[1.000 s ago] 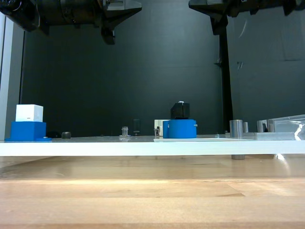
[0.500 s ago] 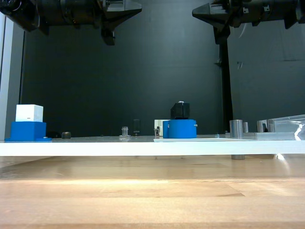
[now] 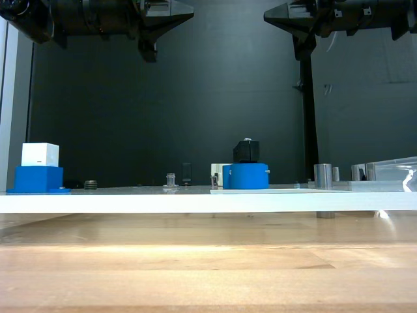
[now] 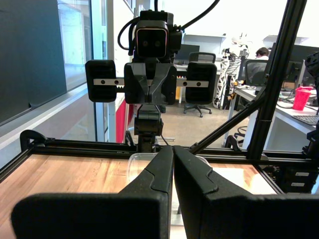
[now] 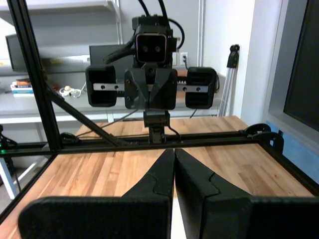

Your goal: Pick the 16mm cylinder and install on the taskboard

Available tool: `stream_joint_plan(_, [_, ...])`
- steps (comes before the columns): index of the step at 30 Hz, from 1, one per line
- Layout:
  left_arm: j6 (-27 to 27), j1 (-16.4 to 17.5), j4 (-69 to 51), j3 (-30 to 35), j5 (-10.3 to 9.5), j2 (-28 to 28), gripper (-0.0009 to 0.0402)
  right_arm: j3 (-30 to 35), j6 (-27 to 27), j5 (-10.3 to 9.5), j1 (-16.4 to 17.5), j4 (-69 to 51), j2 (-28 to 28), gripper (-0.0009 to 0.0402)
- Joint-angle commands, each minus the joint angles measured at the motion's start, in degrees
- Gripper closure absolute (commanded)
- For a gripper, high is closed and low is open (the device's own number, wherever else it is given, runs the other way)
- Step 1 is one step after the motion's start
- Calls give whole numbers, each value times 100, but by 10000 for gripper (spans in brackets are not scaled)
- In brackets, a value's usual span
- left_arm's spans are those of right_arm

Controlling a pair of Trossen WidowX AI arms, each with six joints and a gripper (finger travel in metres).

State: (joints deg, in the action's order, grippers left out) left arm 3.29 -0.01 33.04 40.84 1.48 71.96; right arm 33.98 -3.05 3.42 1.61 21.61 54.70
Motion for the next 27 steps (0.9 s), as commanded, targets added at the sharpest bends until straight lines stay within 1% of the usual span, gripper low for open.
stream_joint_plan(1, [-2,0,-2,2,0,2,393,-79,-28,4,4,15,4,393])
stream_joint_plan(8, [-2,0,-20,2,0,2,393,-245,-107,-2,4,297,4,393])
stream_joint_plan(11, [-2,0,-17,2,0,2,393,-245,-103,-50,4,304,4,393])
stream_joint_plan(27, [-2,2,-20,2,0,2,393,-138,-96,-39,2,308,4,393])
